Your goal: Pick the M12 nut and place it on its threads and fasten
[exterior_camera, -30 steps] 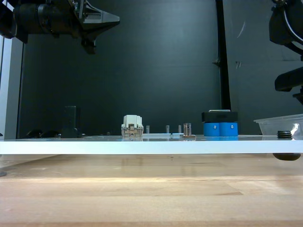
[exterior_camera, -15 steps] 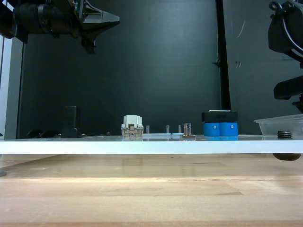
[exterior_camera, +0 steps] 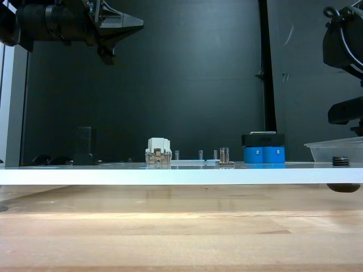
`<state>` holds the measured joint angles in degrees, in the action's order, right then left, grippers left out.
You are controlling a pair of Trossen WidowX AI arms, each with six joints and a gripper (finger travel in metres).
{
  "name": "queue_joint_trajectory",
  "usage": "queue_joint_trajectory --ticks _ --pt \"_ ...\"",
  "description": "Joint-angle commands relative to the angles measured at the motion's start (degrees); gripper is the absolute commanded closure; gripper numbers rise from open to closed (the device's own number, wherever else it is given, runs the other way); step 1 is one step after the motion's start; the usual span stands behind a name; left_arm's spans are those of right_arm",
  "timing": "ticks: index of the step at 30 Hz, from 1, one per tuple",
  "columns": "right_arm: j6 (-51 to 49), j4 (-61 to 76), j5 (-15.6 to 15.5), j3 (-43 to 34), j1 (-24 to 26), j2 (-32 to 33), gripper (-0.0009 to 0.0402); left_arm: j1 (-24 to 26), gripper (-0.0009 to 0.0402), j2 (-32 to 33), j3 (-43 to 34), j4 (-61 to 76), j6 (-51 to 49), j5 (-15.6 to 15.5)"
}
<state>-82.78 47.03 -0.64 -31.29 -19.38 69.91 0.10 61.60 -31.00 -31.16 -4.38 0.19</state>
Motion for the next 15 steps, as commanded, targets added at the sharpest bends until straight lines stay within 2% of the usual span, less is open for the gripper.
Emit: queue_joint_trajectory --ticks 1,15 --pt "0.33 -0.22 -0.02 0.0 -0.02 0.02 0.0209 -0.02 0.0393 0.0 0.0 -0.02 0.02 0.0" --pt "1.38 -1.11 -0.46 0.85 -0.04 0.02 0.0209 0.0 0.0393 0.0 0.0 -0.02 0.02 0.02"
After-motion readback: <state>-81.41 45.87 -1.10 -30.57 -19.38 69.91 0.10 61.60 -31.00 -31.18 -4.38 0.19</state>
